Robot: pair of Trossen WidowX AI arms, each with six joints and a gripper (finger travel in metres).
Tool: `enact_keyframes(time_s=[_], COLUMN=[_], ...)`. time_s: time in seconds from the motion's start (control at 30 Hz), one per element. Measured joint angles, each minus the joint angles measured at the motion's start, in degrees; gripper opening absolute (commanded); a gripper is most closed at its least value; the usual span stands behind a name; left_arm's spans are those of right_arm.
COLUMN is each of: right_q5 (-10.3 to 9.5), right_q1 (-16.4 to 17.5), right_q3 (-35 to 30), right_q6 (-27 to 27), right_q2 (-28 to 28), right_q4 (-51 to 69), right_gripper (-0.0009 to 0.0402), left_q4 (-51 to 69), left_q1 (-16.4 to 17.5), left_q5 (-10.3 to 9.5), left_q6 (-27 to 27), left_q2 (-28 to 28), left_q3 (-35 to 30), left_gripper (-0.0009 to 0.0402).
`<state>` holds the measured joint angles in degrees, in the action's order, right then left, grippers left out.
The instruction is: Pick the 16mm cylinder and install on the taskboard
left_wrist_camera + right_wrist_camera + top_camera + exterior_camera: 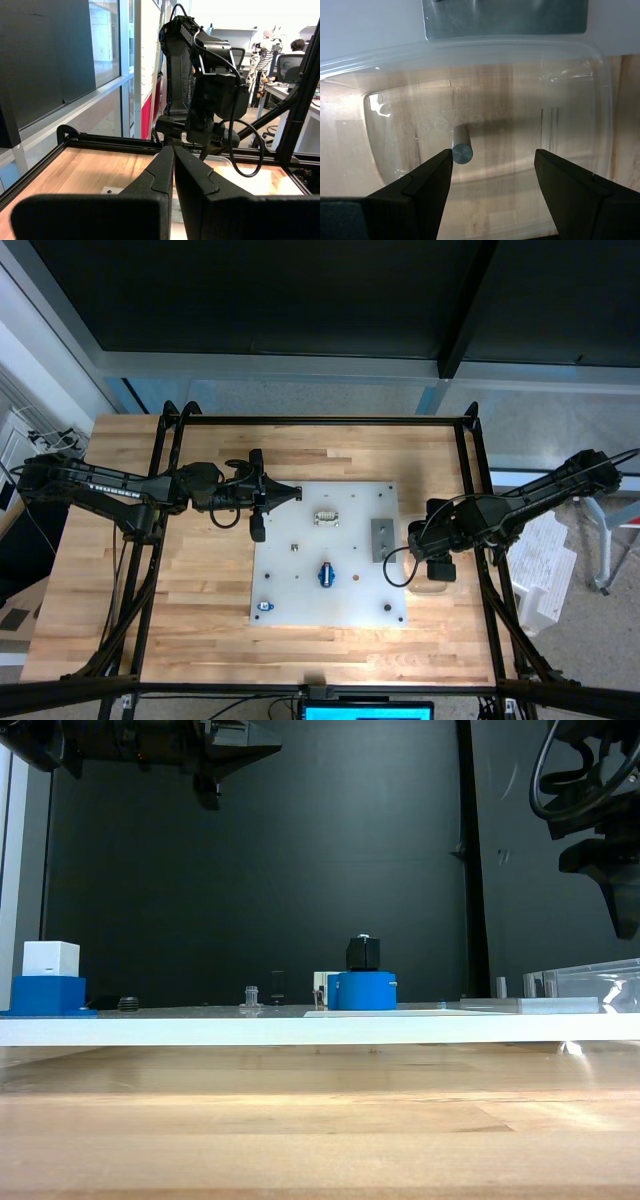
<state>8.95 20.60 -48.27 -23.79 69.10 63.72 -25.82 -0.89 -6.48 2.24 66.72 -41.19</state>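
Pale wooden table (pixel 200 610) carries the large flat white square taskboard (pixel 300 585), with a clear plastic tray (pixel 602 100) just beside its right edge. My left gripper (pixel 173 152) hangs over the board's far left part, fingers pressed together — my right gripper (pixel 492 157) hangs above the tray, fingers spread. The small silvery-grey metal 16mm cylinder (pixel 461 145) lies inside that tray — under the gap, nearer one finger.
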Motion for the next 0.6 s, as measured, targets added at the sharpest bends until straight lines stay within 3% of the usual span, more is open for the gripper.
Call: enact_keyframes(time_s=[0.43, 0.6], right_q5=[-0.07, -1.09], right_q1=[0.26, 0.39], right_q3=[1.79, 2.38], right_q6=[-0.46, -1.16], right_q2=[0.00, -0.02], right_q4=[-3.17, -3.45], right_gripper=[0.0228, 0.0228], left_q4=[0.00, 0.00], left_q1=[0.00, 0.00], left_q5=[0.00, 0.00], left_q6=[0.00, 0.00], left_q2=[0.02, 0.02], left_q3=[0.02, 0.02], left_gripper=[0.0001, 0.0001])
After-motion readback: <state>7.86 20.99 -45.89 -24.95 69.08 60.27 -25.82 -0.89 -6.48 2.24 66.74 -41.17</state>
